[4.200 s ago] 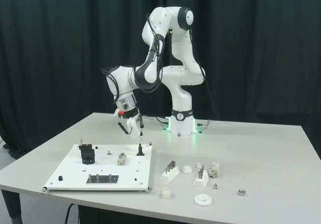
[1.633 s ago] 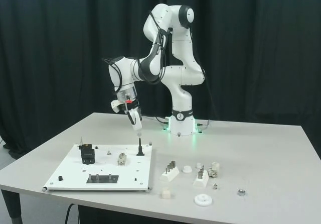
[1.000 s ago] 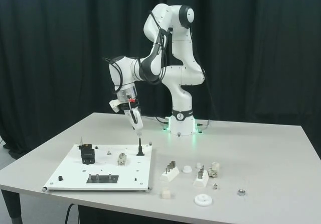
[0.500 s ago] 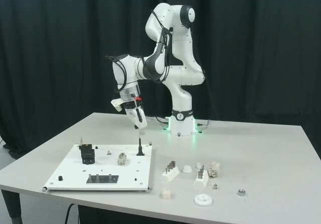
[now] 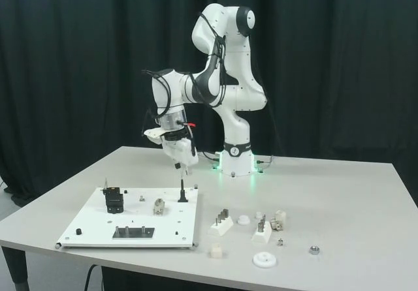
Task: Pick square peg 3.
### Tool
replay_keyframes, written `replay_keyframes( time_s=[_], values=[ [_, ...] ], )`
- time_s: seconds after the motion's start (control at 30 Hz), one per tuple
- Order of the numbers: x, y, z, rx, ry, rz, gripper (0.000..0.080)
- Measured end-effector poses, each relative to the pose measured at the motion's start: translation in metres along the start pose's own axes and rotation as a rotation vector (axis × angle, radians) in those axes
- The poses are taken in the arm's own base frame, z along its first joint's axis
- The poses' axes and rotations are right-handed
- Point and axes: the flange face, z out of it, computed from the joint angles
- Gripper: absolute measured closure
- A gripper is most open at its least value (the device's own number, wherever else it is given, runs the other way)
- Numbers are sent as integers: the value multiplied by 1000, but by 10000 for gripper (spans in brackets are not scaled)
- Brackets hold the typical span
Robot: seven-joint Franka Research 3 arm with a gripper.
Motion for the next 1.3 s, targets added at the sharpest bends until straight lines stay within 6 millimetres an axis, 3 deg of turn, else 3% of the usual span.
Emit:
replay_keyframes(
  time_s=[0.8, 1.3],
  values=[
    [-98, -31, 9, 83, 58, -249, 3],
    [-132, -53, 39, 86, 131, -445, 3]
  ],
)
